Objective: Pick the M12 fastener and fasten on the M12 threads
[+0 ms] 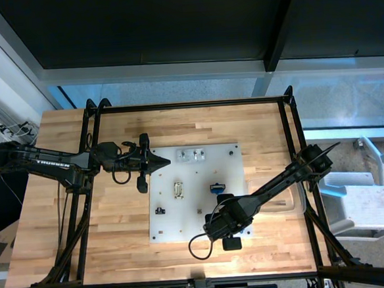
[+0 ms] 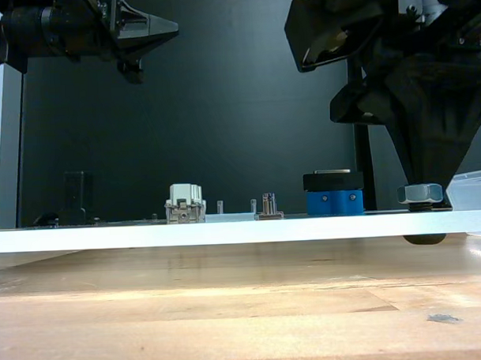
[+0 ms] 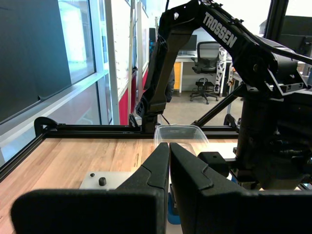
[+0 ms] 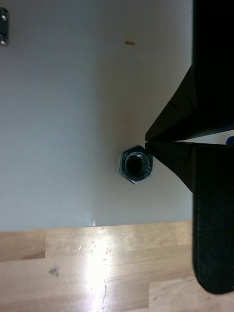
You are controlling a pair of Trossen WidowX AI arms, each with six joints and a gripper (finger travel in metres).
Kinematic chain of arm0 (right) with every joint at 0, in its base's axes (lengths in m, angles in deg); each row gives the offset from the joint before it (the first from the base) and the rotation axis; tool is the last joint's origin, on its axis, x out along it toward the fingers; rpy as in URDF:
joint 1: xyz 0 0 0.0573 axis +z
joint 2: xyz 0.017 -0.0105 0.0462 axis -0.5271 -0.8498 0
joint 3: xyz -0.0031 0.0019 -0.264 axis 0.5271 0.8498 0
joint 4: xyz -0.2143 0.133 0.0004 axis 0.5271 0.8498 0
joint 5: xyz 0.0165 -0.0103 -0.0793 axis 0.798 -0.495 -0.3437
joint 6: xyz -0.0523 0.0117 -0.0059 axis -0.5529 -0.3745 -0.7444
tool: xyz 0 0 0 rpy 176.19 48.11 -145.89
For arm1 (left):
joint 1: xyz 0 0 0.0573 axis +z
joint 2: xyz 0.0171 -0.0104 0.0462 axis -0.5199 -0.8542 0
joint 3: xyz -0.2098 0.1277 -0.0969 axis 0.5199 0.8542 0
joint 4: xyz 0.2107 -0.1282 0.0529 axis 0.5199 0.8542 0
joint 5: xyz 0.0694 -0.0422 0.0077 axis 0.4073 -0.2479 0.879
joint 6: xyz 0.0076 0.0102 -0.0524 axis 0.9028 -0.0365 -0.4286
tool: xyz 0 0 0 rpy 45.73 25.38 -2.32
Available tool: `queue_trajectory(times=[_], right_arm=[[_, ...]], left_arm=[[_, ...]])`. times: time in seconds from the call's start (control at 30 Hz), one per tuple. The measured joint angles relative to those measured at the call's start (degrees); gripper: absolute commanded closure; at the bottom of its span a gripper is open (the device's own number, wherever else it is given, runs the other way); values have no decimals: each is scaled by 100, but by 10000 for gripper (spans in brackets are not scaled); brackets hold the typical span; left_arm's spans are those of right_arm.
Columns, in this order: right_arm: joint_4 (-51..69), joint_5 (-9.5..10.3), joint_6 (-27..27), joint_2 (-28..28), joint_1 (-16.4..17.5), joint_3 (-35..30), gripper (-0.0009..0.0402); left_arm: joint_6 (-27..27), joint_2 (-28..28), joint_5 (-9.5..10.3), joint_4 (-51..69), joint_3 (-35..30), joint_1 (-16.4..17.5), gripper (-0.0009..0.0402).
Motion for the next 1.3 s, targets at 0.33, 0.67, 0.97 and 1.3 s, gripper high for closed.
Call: queue_trajectory(times=[0.33,0.67,0.97,1.3], right_arm=[[35,-7,151,0,-2,-7,393],[55,-66,221,0,-20,-11,393],[50,-68,295,61,-28,-13,393],[-20,-66,431,61,-28,-13,393]], left_arm=[[0,0,0,0,0,0,393],[0,0,-2,0,0,0,393],[-2,0,-2,0,0,0,393],[-2,0,-2,0,0,0,393]])
